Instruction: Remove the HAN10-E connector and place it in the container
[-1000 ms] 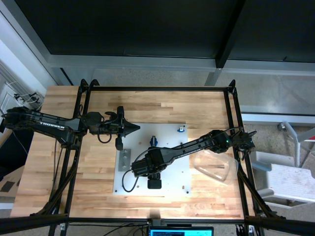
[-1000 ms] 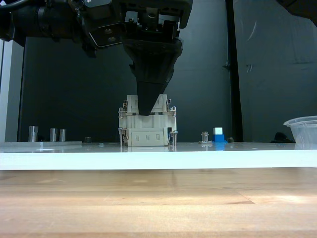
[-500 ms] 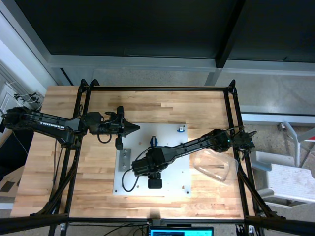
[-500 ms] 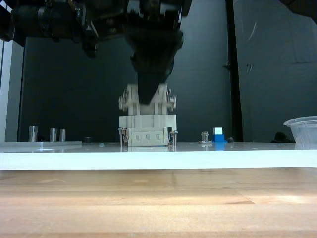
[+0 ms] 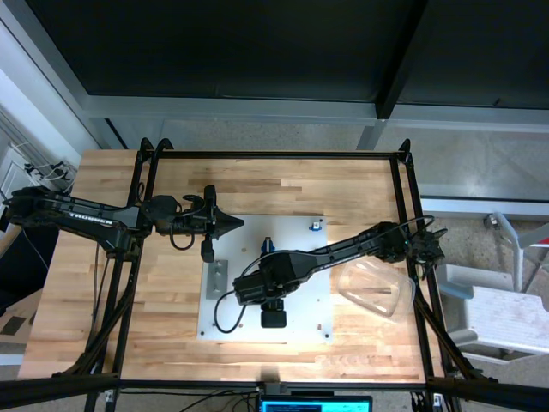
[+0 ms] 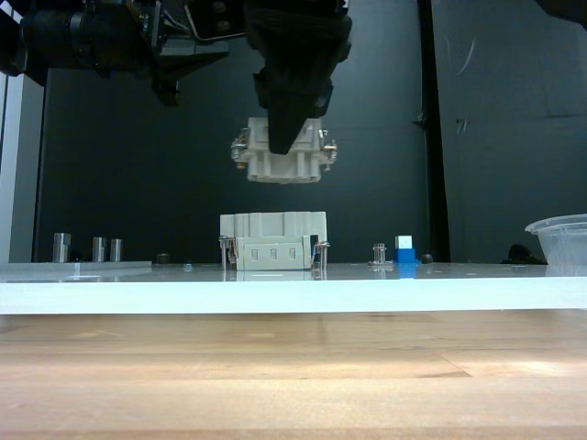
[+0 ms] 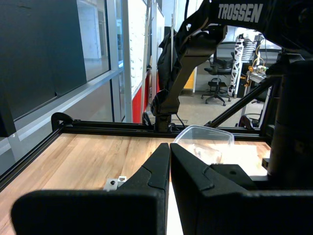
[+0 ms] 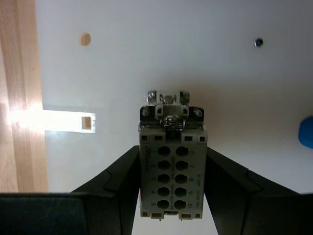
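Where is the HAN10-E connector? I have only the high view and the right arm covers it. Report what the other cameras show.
Observer: In the low view the HAN10-E connector hangs gripped in the right tool, lifted clear above its base housing on the white board.
Operator: Now check the left tool. Tell me whether it holds anything.
Observer: In the left wrist view the left tool is shut with nothing between its fingers. It sits parked near the board's far left corner.
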Robot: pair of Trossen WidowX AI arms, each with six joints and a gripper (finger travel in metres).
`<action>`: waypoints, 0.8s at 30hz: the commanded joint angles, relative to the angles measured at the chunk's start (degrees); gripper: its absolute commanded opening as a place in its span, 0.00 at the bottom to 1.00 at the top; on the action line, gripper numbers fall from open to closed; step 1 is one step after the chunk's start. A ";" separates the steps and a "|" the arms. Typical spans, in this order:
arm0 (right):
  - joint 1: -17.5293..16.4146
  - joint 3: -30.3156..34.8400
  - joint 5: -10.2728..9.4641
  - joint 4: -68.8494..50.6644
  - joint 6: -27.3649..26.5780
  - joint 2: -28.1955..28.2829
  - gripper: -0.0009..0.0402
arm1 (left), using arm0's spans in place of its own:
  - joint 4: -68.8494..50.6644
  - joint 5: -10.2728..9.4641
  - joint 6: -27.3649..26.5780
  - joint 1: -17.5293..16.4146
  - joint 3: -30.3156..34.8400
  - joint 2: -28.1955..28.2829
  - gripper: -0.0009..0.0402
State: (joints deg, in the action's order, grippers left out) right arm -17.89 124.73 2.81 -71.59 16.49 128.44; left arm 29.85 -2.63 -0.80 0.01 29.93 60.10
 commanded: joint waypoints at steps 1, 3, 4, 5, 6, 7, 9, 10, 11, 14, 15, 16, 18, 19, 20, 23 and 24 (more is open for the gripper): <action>-0.07 -4.13 0.11 1.79 1.36 -2.86 0.09 | 0.02 0.00 0.00 0.00 0.02 0.00 0.02; -0.11 -7.58 0.11 3.72 2.54 -5.18 0.09 | 0.02 0.00 0.00 -0.02 0.02 0.00 0.02; -0.13 -9.33 0.11 4.50 2.89 -6.43 0.09 | 0.00 0.00 0.00 0.00 0.02 0.00 0.02; -0.15 -11.19 0.11 5.27 3.21 -7.80 0.09 | 0.02 0.00 0.00 -0.02 0.02 0.00 0.02; -0.17 -13.14 0.13 5.95 3.74 -9.14 0.09 | 0.00 0.00 0.00 -0.02 0.02 0.00 0.02; -0.20 -15.04 0.13 6.51 4.13 -10.36 0.09 | 0.02 0.00 0.00 0.00 0.02 0.00 0.02; -0.26 -18.84 0.13 7.26 4.39 -13.20 0.09 | 0.02 0.00 0.00 -0.02 0.02 0.00 0.02; -0.28 -20.61 0.13 7.67 4.68 -14.34 0.09 | 0.02 0.00 0.00 -0.02 0.02 0.00 0.02; -0.31 -22.34 0.15 7.89 4.81 -15.69 0.09 | 0.02 0.00 0.00 0.00 0.02 0.00 0.02; -0.52 -27.74 0.15 8.85 5.81 -19.89 0.09 | 0.02 0.00 0.00 0.00 0.02 0.00 0.02; -0.57 -29.46 0.15 9.31 5.86 -21.40 0.09 | 0.02 0.00 0.00 -0.02 0.02 0.00 0.02; -0.79 -31.26 0.15 9.68 6.19 -22.62 0.09 | 0.02 0.00 0.00 -0.02 0.02 0.00 0.02; -0.96 -34.62 0.37 10.25 6.97 -25.38 0.09 | 0.02 0.00 0.00 -0.02 0.02 0.00 0.02; -1.16 -36.37 0.39 10.60 7.28 -26.62 0.09 | 0.00 0.00 0.00 -0.02 0.02 0.00 0.02; -1.29 -38.03 0.39 10.93 7.32 -27.93 0.09 | 0.02 0.00 0.00 -0.02 0.02 0.00 0.02; -1.84 -42.73 0.42 11.74 8.22 -31.43 0.09 | 0.02 0.02 0.00 -0.02 0.02 0.00 0.02; -1.95 -44.13 0.44 11.93 8.63 -32.57 0.09 | 0.02 0.00 0.00 0.00 0.02 0.00 0.02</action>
State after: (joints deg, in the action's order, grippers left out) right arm -19.66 82.30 3.25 -60.07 24.53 97.23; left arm 29.85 -2.63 -0.82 0.01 29.95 60.10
